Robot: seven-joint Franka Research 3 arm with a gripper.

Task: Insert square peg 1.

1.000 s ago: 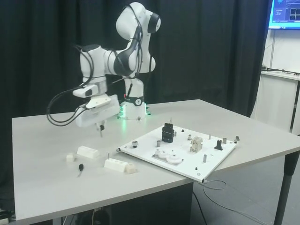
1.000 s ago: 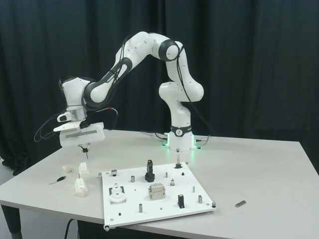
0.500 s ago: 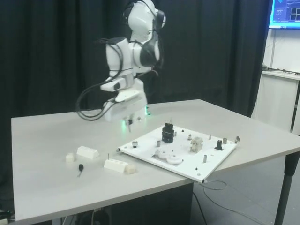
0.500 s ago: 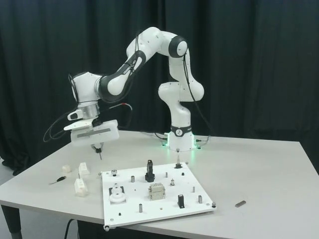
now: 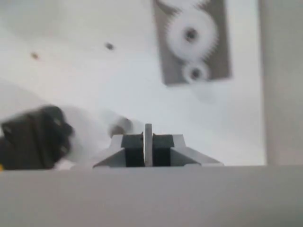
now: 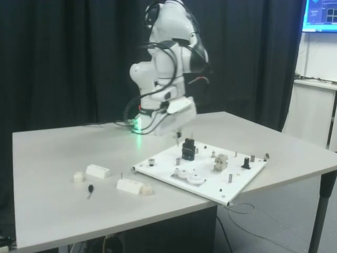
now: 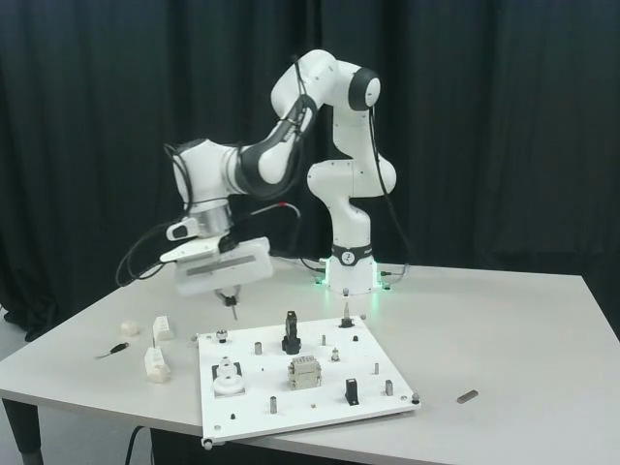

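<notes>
So, reading across the table from the second room view: way off on the left there's a little black tool [image 7: 116, 350] lying flat, then a few small white blocks [image 7: 155, 362] near it, none of them touching the board. Next comes the gripper [image 7: 232, 300], hanging in the air above the near-left corner region of the white board [image 7: 320, 412]. From the wrist view the two black pads [image 5: 133, 144] are clamped on a thin grey peg [image 5: 148, 144] that sticks out past the fingertips, so it's got the peg pinched, not loose. That's the task's thing, up in the air, not in any hole yet.

Further right on the board you get the white gears [image 7: 229, 378], a black upright fixture [image 7: 290, 334], a pale connector block [image 7: 303, 372], a shorter black piece [image 7: 352, 390], and a bunch of small pegs. Way out right on the table there's a loose grey bar [image 7: 468, 395].

My guess is this is the carry-over step, with alignment and the push-down left to do. What worries me: the peg is skinny and held only near its top, so any tilt and it'll catch the hole's edge and jam or slip in the pads. Also that black fixture stands close to the path, so a low sweep could clip it.
</notes>
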